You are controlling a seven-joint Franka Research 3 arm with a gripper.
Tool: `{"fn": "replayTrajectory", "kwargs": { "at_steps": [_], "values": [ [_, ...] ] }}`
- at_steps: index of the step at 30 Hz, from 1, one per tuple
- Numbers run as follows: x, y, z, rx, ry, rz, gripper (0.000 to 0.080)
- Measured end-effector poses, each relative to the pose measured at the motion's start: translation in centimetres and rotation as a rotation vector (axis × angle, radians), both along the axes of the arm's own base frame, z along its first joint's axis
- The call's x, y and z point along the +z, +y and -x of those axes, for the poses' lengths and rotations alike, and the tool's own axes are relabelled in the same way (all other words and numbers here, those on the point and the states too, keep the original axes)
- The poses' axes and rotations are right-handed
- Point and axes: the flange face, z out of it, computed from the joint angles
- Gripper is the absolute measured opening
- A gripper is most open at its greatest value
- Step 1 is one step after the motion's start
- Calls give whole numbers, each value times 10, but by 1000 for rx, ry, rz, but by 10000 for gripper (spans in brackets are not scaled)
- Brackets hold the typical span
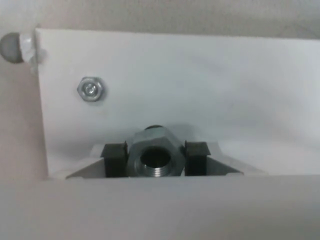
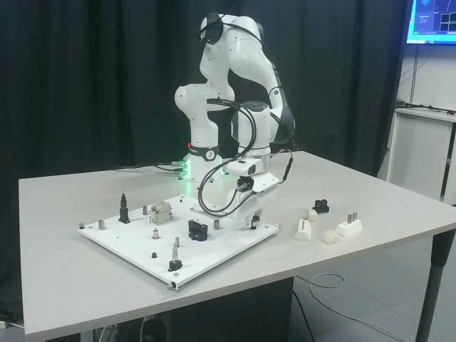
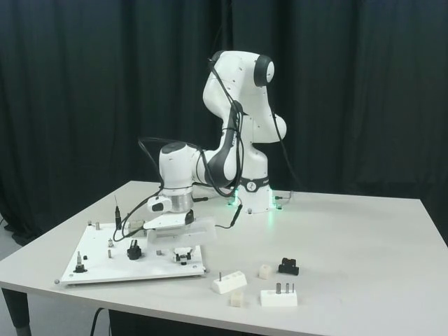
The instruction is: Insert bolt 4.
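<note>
The hand (image 2: 253, 219) sits low over the near-right corner of the white board (image 2: 142, 246), its two black fingertips (image 1: 114, 156) clamped on the flats of a hex-headed bolt (image 1: 156, 159), one on each side. Gripping the flats looks deliberate: it keeps the bolt from turning or tipping while it is pushed or threaded into the board, so I judge the insertion to be under way or nearly seated. The wrist view alone shows this grasp, looking straight down the hollow, threaded centre of the bolt head, with a small fixed nut (image 1: 90, 89) on the board well beyond the fingertips and a grey foot (image 1: 11, 47) at the board's corner farther off. It cannot show how deep the bolt sits. The room views supply what the wrist camera misses: the arm folded down steeply over the board, other fixtures such as a black knob (image 3: 134, 250) standing on the board away from the hand, and loose white blocks (image 2: 349, 226) lying on the bench (image 2: 370, 192) off to the hand's side, well apart from it. From there the bolt itself is hidden by the hand.
</note>
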Motion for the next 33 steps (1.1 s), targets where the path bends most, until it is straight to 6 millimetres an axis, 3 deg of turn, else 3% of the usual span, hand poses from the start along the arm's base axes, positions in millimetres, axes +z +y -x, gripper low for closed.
{"fn": "replayTrajectory", "kwargs": {
  "at_steps": [33],
  "values": [
    [0, 4, 4, -343, -21, 5, 243]
  ]
}}
